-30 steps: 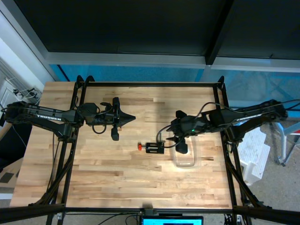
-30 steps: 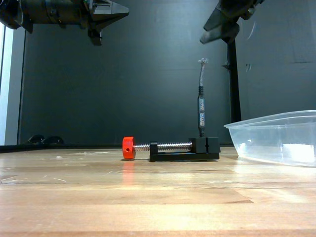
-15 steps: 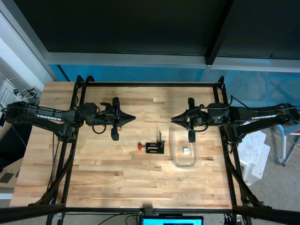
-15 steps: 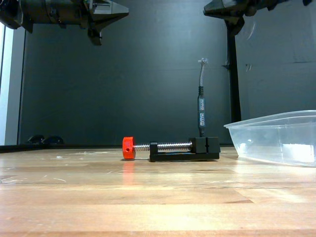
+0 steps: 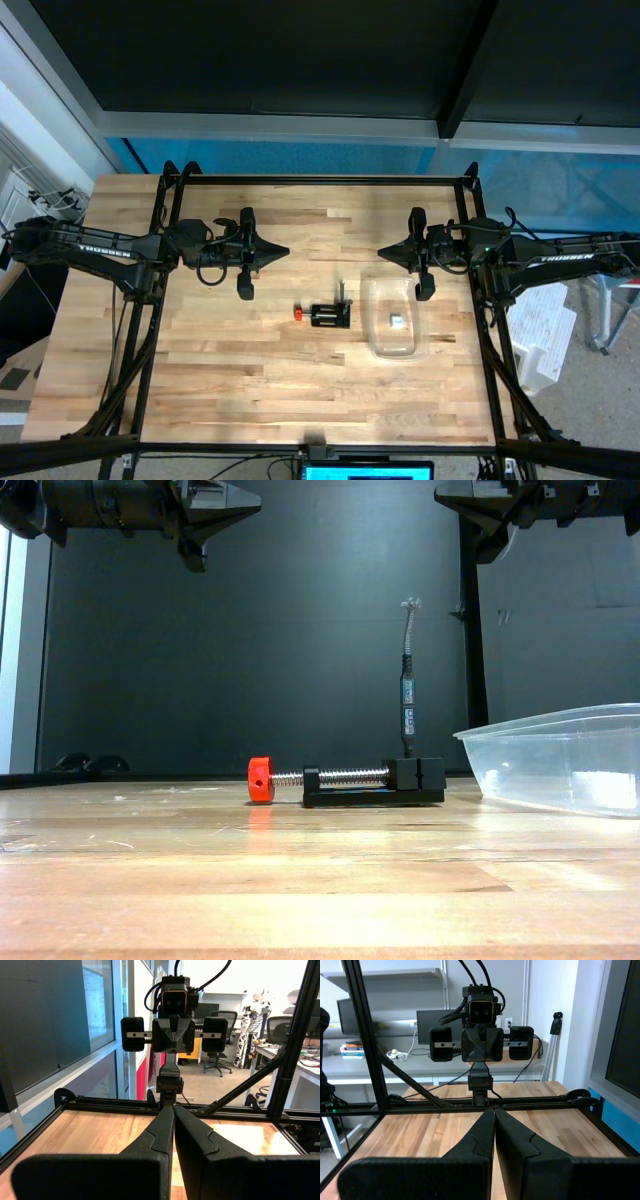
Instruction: Pick the usb-c connector and install on the hub
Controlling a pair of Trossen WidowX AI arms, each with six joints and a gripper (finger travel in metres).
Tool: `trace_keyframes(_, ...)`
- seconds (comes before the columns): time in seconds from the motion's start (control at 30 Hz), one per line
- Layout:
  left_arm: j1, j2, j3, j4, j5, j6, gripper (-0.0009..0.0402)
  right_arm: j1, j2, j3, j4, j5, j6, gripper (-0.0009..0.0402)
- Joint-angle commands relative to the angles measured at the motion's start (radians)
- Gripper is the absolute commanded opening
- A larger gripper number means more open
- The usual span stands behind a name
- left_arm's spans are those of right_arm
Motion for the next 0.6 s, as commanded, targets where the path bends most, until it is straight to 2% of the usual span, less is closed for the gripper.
trace_keyframes(0.03, 0.000, 0.000, 0.000, 0.000, 0.000, 0.000, 0.0000, 0.000, 0.000, -0.016, 0.024, 0.000, 0.016, 0.0000)
trace_keyframes(0.6, 0.000, 0.000, 0.000, 0.000, 0.000, 0.000, 0.0000, 0.000, 0.001, -0.031, 0.024, 0.001, 0.008, 0.0000)
